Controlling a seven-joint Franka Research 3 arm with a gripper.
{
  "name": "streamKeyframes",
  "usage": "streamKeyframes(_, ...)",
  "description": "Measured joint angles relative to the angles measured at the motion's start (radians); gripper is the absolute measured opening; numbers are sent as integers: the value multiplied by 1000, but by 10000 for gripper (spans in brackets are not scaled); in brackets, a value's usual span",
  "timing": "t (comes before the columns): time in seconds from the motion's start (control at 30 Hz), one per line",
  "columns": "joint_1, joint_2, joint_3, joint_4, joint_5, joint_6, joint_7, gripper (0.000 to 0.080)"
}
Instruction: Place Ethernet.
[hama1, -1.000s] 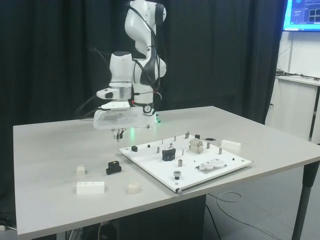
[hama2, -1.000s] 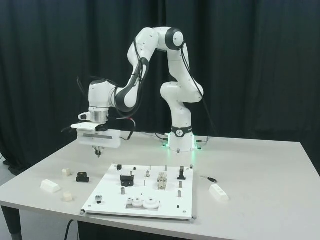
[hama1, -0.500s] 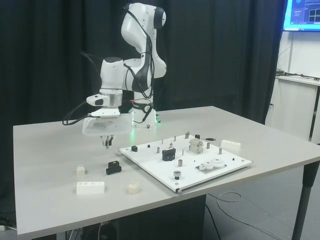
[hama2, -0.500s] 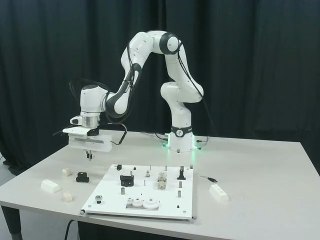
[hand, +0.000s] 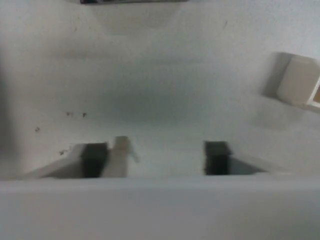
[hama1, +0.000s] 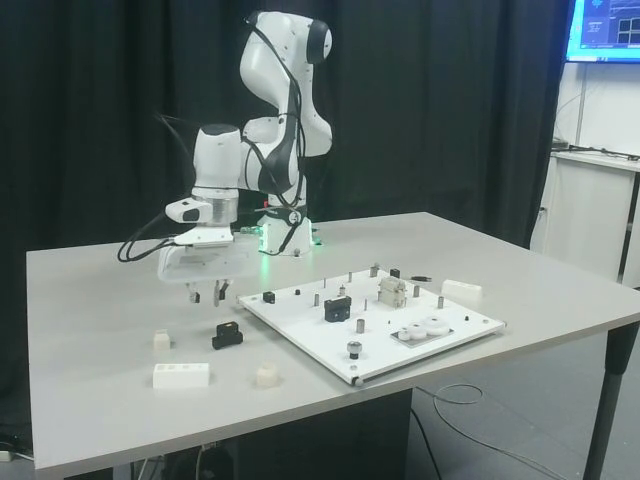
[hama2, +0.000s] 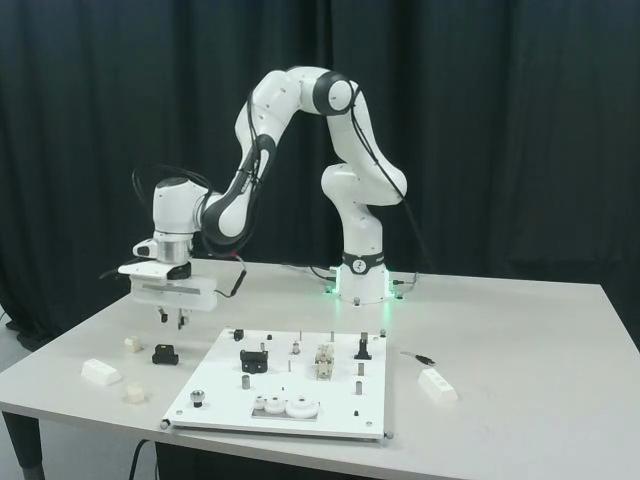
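Observation:
A small black connector part lies on the grey table just off the white board's near corner. My gripper hangs open a little above the table, behind the black part and apart from it. Nothing sits between the black fingertips. In the wrist view a small white cube lies on the table off to one side. That cube rests near the black part.
A long white block and a small pale piece lie near the table's front edge. The board carries several pegs, sockets and white gears. Another white block sits beyond the board.
The arm has swung away from the board's corner toward the loose parts and come lower. The gripper's fingers now stand apart.

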Motion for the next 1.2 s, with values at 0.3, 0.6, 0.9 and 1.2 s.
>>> streamKeyframes(0.3,-5,18,0,18,3,0,-1,520)
streamKeyframes(0.6,-6,22,0,33,3,-2,-3,786)
streamKeyframes(0.9,-6,24,0,40,3,-6,-3,800)
streamKeyframes(1.2,-6,25,0,43,3,-6,-3,800)
